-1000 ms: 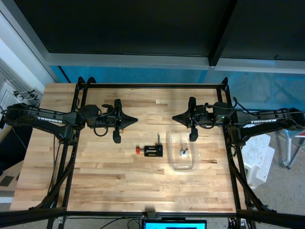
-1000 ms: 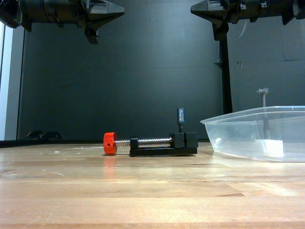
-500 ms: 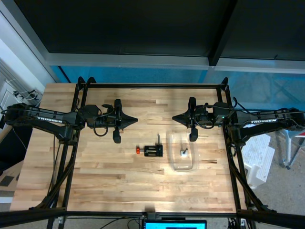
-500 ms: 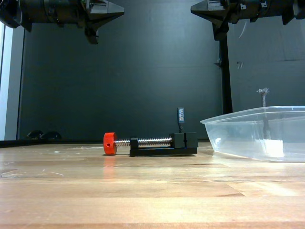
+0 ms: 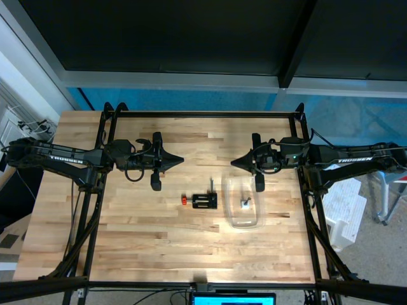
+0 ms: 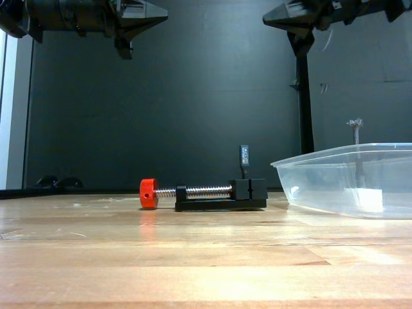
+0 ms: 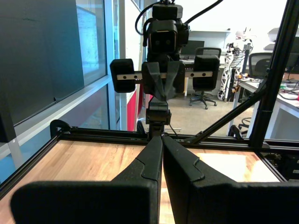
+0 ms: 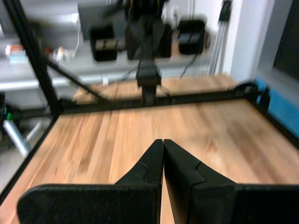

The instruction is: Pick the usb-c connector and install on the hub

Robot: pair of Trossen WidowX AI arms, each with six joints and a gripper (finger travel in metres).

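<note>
— Grippers?
— Two: left gripper (image 5: 180,159) and right gripper (image 5: 233,162), raised, tips facing each other.
— Below them?
— One hub (image 5: 203,201) between the two. One clear tray (image 5: 255,220) nearer the right gripper, holding one usb-c connector (image 5: 247,199) and one white piece (image 5: 243,205).

The table (image 5: 127,219) is made up of pale wood planks in light and darker tan streaks, and is edged by a black frame (image 5: 203,114). The left gripper (image 5: 182,159), over the table's left half, and the right gripper (image 5: 232,163), over its right half, are coloured black; white lettering (image 5: 63,160) is carried on the arms. The hub (image 6: 222,193) is black, with an orange-red end (image 6: 148,193) and a silver threaded rod (image 6: 203,190). A clear tray (image 5: 227,190) is seen, in which a dark-grey usb-c connector (image 5: 247,201) and a white piece (image 6: 368,199) are held.
</note>
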